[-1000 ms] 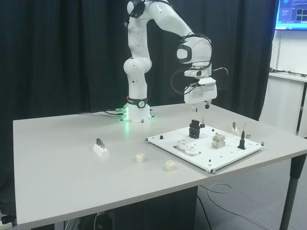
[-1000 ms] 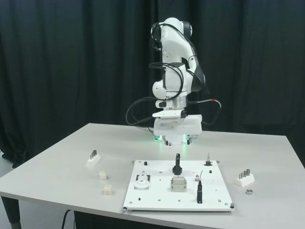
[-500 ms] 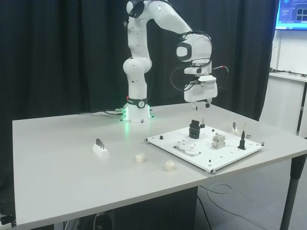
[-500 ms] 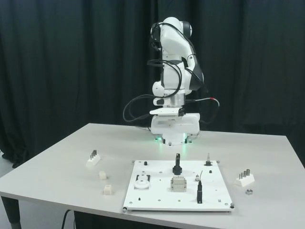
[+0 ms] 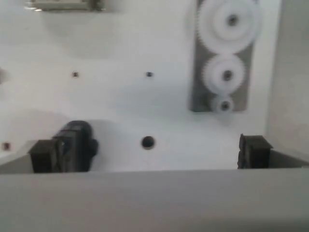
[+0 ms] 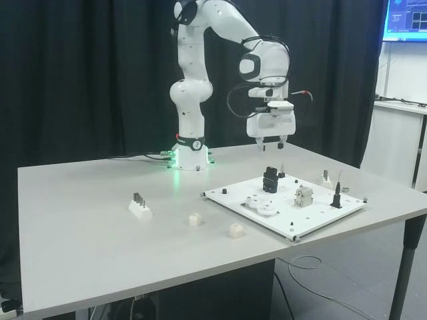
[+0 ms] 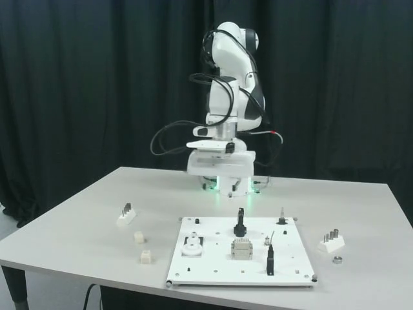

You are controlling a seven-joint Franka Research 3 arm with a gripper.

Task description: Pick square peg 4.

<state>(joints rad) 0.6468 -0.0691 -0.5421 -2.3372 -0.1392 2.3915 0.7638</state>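
Closest to the first room camera, two small white blocks (image 6: pixel 193 219) are sitting on the grey table (image 6: pixel 80 247), and just behind them a white holder (image 6: pixel 140 205) is carrying a few short pegs (image 6: pixel 138 197) standing upright. I'm guessing square peg 4 is one of those, but I can't pick out which. There's a second holder (image 7: pixel 331 241) with pegs off the other end of the white board (image 7: pixel 213 266), and I can't tell peg shapes there either. The gripper (image 6: pixel 271 143) is hanging high over the far side of the board, holding nothing. So the first holder is lying well apart from it, down and out past the end with the white gears (image 5: pixel 227 46). The wrist view is showing the black fingertips (image 5: pixel 253 151) spread wide, which the room views aren't making clear, but no pegs are showing in it.
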